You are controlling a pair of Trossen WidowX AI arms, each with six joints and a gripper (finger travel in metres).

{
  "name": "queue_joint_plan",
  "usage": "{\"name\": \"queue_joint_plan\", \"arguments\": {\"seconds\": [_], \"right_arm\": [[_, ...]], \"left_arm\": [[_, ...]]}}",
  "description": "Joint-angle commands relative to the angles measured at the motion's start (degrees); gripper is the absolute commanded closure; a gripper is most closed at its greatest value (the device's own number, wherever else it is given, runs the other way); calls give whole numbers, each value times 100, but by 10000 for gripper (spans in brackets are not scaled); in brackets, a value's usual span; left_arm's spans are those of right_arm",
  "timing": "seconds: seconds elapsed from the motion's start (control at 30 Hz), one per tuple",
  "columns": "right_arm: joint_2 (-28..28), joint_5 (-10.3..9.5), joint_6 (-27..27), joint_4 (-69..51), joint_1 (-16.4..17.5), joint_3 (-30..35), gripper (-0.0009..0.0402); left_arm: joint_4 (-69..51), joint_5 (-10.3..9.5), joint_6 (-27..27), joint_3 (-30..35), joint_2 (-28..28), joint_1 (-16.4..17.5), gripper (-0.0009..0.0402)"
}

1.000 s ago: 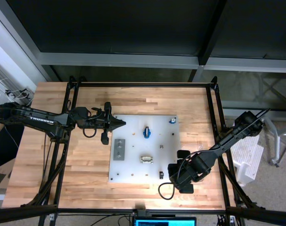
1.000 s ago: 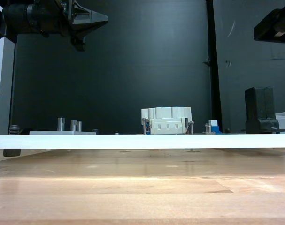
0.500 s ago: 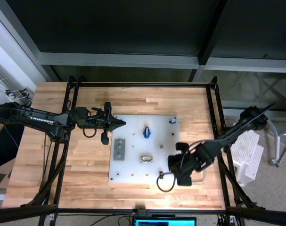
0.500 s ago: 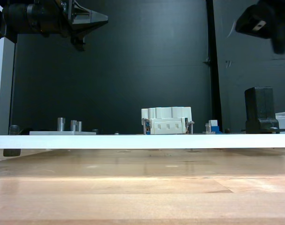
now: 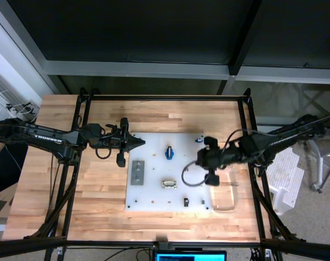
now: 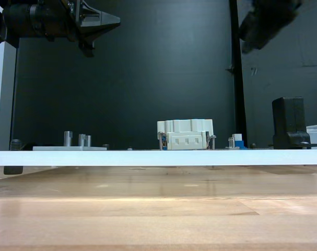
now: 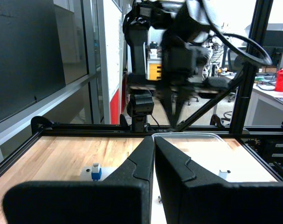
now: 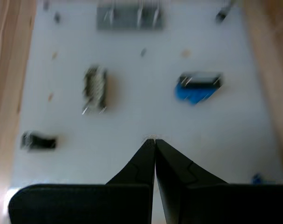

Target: Pick the 16mm bar and install on taskboard

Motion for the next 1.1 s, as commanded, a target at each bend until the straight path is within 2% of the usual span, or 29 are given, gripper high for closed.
{"name": "queue_joint_plan", "arguments": {"seconds": [0.03, 0.1, 0.27, 0.4, 0.47, 0.53, 0.67, 1.1], "right_arm": [[-249, -125, -490, 483, -319, -188, 393], [-374, -264, -778, 811, -525, -275, 393], [-719, -850, -1213, 1812, -1130, -632, 393], [-922, -1137, -1471, 2468, -1495, -894, 393], [-1012, -1320, -1506, 2820, -1613, -1032, 393], [-1082, -1421, -1519, 3165, -1700, -1169, 393], [-1231, -1447, -1563, 3871, -1810, -1497, 393], [-1499, -1462, -1596, 5895, -1818, -2546, 393]], "left_arm": [[0, 2, 0, 0, 2, 0, 393], [0, 2, 0, 0, 2, 2, 393], [0, 2, 0, 0, 2, 0, 393], [0, 2, 0, 0, 2, 2, 393], [2, 2, 0, 0, 0, 0, 393], [2, 2, 0, 0, 0, 0, 393], [0, 2, 0, 0, 2, 0, 393], [0, 2, 0, 0, 0, 0, 393]]}}
